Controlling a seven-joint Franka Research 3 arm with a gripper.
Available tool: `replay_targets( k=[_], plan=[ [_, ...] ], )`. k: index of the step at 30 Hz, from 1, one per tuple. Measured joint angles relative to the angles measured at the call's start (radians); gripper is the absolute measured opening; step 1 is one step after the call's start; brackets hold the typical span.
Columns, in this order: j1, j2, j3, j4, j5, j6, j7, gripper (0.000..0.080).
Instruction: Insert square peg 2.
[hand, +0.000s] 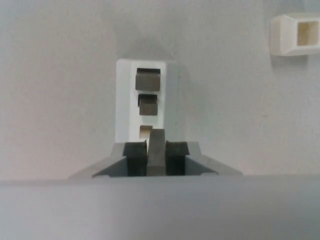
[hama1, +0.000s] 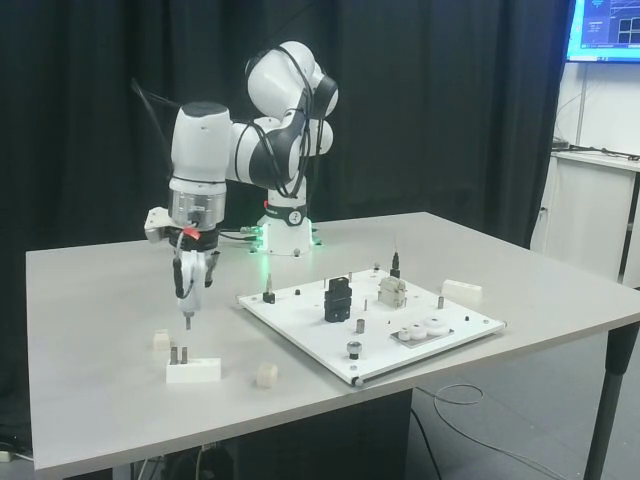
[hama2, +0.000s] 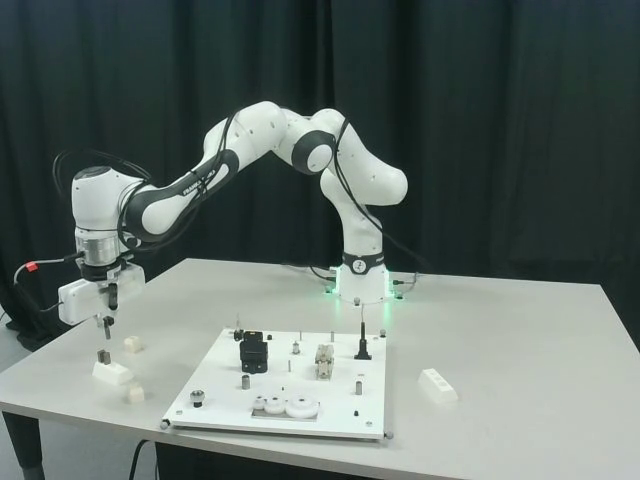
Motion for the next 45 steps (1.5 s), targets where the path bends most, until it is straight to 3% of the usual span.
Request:
replay_targets(
  k=[21,28,37,45],
  plan=[
    [0.0,0.013,-0.015,0.0,-0.007,0.004,0.022,0.0075],
    [0.0,0.008,-0.017,0.004,-0.033,0.004,0.002,0.0075],
    [0.012,-0.008,-0.017,0.006,-0.059,-0.002,-0.119,0.0075],
    [0.039,-0.031,-0.016,0.006,-0.072,-0.058,-0.315,0.0075]
  ],
)
